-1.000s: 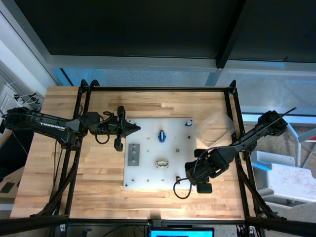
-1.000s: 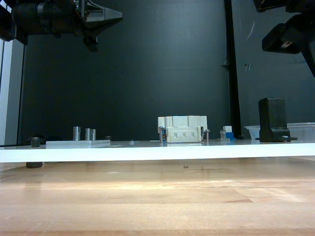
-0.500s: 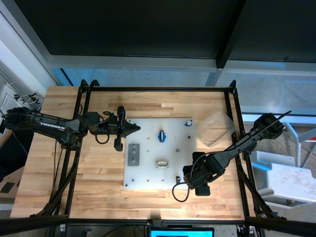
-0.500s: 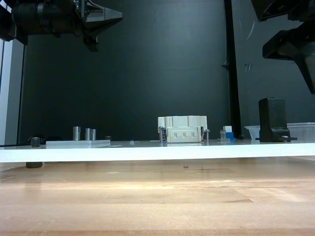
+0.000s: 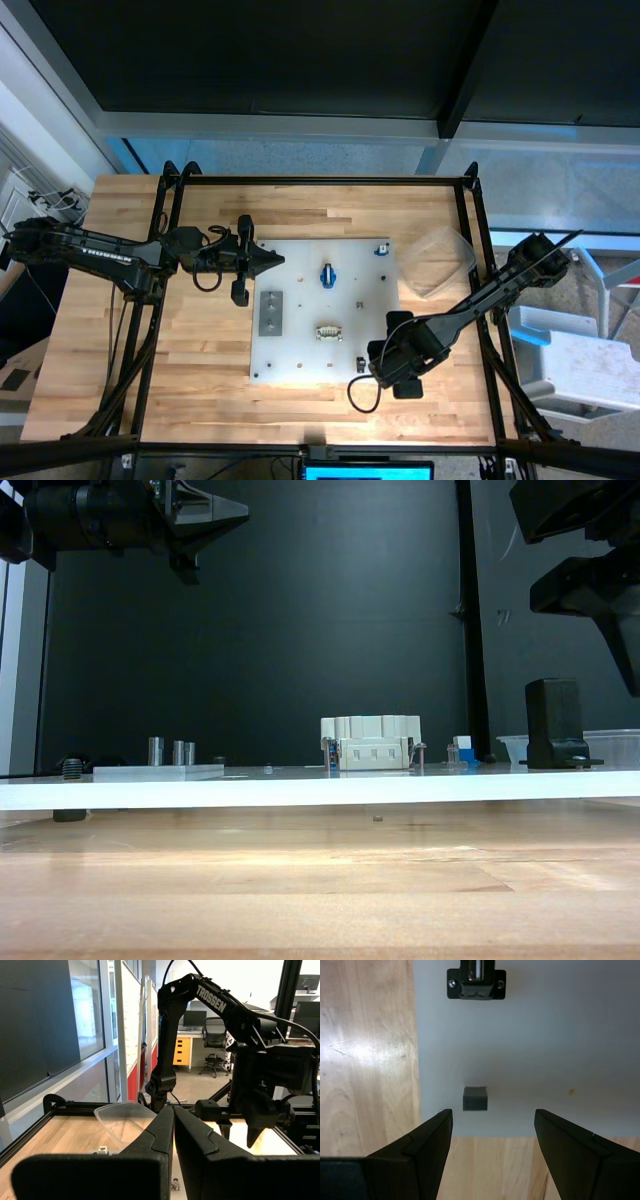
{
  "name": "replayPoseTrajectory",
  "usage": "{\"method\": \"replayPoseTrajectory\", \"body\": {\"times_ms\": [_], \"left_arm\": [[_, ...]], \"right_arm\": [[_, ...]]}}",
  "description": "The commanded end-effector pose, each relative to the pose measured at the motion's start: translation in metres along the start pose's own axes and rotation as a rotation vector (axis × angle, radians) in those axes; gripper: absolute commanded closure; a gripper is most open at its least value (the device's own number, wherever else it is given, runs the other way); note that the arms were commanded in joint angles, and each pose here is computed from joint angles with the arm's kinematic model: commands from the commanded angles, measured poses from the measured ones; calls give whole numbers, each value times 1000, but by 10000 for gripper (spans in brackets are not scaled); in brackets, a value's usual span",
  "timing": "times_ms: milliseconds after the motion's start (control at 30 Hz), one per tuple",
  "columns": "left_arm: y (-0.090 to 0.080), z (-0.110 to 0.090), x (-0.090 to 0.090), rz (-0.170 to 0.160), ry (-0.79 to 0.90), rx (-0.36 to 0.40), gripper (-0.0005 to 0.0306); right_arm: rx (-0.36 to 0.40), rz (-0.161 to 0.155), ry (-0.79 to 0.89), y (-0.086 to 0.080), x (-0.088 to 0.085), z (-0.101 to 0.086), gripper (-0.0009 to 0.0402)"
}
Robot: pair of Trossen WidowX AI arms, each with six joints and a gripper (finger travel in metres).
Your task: Pick the 16mm bar from the taskboard and place it in the container
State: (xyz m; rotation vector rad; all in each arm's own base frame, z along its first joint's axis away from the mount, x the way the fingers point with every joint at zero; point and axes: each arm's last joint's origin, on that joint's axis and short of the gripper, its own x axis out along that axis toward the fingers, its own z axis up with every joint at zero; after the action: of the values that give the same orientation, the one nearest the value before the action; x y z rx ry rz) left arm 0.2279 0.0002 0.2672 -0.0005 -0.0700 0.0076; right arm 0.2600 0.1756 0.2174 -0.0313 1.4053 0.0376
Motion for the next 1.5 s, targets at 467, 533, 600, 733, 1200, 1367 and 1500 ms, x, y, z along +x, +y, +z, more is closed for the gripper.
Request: {"method": "replayPoseTrajectory", "body": {"times_ms": [467, 533, 600, 733, 1200, 1367, 1500], "left_arm": [[0, 0, 0, 0, 0, 0, 300], [0, 0, 0, 0, 0, 0, 300], [0, 0, 0, 0, 0, 0, 300], [0, 0, 0, 0, 0, 0, 300], [0, 0, 0, 0, 0, 0, 300], [0, 0, 0, 0, 0, 0, 300], [0, 0, 0, 0, 0, 0, 300]], "right_arm": [[-14, 7, -8, 2, 18, -4, 165], [-15, 8, -10, 2, 21, -5, 165], [-13, 14, -19, 2, 25, -6, 165], [-13, 19, -27, 1, 30, -8, 165], [-12, 23, -33, 1, 31, -7, 220], [-12, 23, -34, 1, 31, -7, 248], [-11, 24, -34, 1, 31, -7, 273]]}}
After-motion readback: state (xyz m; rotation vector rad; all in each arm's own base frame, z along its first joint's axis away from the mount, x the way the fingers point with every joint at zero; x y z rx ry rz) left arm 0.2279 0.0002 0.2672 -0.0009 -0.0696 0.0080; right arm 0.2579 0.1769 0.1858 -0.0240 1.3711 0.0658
